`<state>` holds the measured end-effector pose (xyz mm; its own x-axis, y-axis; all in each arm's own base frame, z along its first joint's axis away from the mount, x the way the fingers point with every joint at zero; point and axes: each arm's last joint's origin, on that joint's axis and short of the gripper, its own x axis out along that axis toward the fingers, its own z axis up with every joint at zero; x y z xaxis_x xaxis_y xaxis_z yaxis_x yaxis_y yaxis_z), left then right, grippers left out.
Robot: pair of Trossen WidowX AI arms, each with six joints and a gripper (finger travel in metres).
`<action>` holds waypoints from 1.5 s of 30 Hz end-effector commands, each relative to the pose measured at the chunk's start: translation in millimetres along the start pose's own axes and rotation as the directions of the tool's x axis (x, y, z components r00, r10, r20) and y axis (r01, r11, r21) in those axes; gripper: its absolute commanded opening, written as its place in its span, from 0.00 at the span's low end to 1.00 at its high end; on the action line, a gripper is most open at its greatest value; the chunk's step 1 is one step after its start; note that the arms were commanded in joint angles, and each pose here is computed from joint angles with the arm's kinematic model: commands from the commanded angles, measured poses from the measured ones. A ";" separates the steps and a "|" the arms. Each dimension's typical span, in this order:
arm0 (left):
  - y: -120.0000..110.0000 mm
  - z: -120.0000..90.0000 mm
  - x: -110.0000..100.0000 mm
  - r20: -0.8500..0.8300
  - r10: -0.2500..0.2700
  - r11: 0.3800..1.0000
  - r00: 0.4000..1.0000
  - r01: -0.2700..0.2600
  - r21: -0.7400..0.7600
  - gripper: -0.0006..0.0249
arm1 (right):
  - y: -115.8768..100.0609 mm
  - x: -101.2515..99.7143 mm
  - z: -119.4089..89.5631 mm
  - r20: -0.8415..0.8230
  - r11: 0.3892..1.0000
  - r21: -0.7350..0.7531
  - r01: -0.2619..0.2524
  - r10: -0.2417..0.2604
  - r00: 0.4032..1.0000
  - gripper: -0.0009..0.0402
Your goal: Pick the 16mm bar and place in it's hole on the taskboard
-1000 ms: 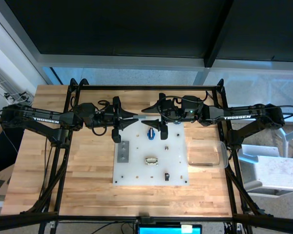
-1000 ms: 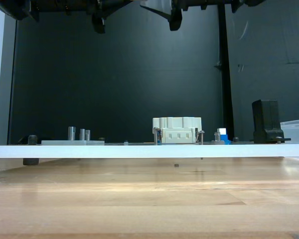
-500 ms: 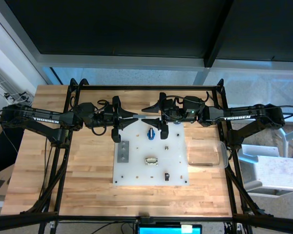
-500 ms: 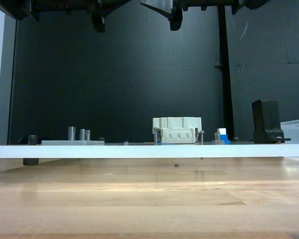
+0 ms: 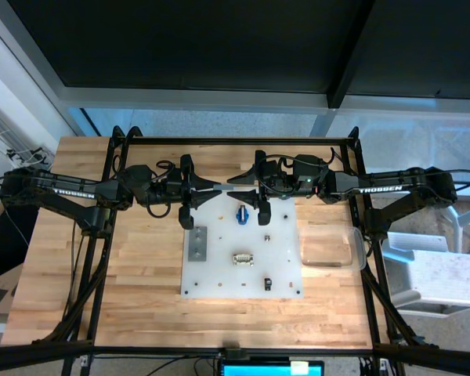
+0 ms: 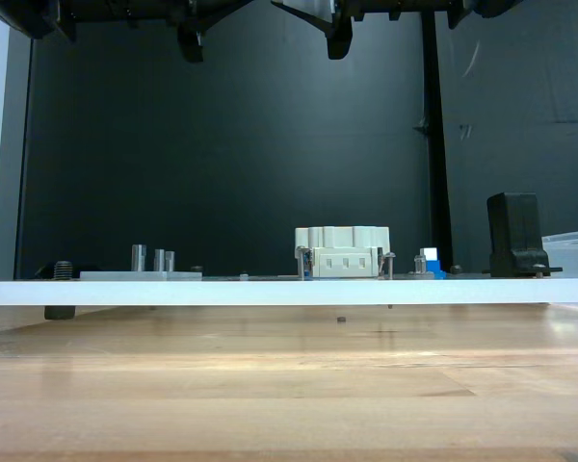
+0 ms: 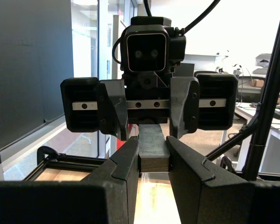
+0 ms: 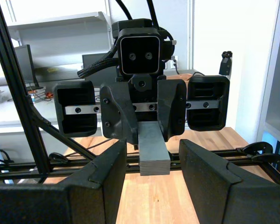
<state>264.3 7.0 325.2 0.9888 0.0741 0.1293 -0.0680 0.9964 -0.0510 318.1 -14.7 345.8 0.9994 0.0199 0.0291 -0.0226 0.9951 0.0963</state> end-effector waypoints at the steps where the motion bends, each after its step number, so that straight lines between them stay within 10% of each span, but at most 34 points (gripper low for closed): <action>1: 0.1 -0.1 0.2 0.000 0.000 1.000 1.000 0.000 0.000 0.20 | 0.0 0.3 0.0 0.000 1.000 -0.002 -0.001 0.001 1.000 0.37; 21: 1.1 0.0 0.2 0.000 0.004 1.000 1.000 -0.004 -0.001 0.20 | -0.4 0.2 -0.1 -0.002 1.000 -0.009 -0.006 0.006 1.000 0.01; 45: 1.1 -0.8 0.2 -0.009 0.001 1.000 1.000 -0.001 0.003 0.61 | 2.4 -19.6 12.1 -0.043 1.000 -0.025 0.003 -0.004 0.999 0.02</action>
<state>264.6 8.1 324.4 0.9896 0.0772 0.1210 -0.0717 0.9962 -0.0489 300.5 -14.2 357.0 0.9997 0.0236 -0.0002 -0.0236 0.9972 0.0711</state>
